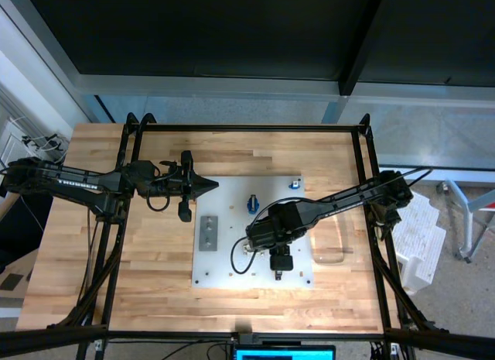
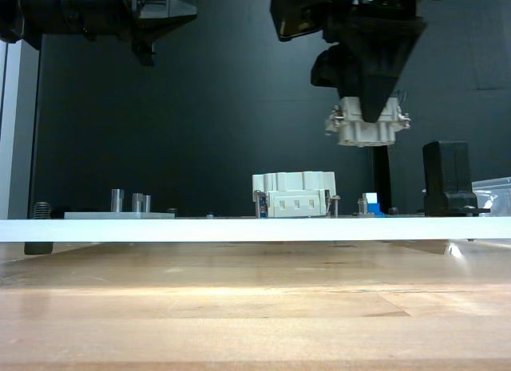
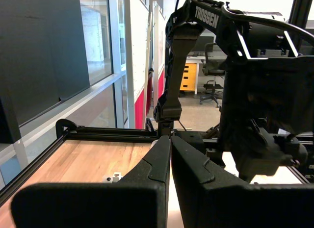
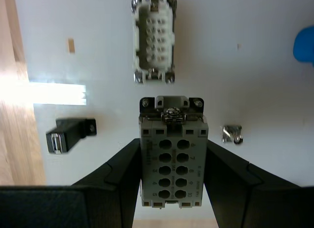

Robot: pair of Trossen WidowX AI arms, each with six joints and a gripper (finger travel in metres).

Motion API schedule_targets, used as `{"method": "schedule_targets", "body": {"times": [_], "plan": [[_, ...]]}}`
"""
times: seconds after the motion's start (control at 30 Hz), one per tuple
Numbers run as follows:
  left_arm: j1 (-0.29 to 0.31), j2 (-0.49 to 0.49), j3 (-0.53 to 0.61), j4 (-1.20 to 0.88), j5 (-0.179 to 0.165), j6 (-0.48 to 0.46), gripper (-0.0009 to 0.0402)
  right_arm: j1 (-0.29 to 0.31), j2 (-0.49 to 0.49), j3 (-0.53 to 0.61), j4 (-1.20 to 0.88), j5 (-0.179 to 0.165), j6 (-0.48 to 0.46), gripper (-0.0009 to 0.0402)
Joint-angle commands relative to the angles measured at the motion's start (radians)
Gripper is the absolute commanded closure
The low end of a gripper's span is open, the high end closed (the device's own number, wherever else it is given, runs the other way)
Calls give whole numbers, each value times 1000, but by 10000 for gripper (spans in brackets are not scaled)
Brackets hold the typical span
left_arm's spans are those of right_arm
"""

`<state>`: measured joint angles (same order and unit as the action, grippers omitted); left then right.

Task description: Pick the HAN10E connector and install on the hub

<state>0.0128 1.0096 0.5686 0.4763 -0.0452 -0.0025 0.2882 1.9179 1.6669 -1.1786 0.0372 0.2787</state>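
Right gripper [image 2: 370, 108] clamps the HAN10E connector [image 4: 172, 159] by its sides, up in the air over the white plate [image 1: 232, 267], near the hub [image 4: 153, 39], not touching it. Left gripper [image 3: 170, 154] hangs high by the plate's left edge, fingers pressed together.

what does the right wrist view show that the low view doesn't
Right wrist only: contact holes in the HAN10E connector and the open face of the hub. Low only: the connector held higher than the hub, not touching, and the left claw parked high at the left. Both: the right claw shut on the connector over the white plate.
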Motion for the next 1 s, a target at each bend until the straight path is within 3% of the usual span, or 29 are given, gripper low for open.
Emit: {"method": "schedule_targets", "body": {"times": [0.03, 0.37, 0.9, 1.0], "plan": [[0, 0, 0, 0, 0, 0, 392, -3, 31, 39, -5, 0, 1, 341], [0, 0, 0, 0, 0, 0, 392, -11, 161, 211, -37, -3, -3, 293], [0, 0, 0, 0, 0, 0, 392, -35, 301, 403, -54, 2, -26, 55], [0, 0, 0, 0, 0, 0, 392, -40, 301, 406, -51, 32, -36, 36]]}}
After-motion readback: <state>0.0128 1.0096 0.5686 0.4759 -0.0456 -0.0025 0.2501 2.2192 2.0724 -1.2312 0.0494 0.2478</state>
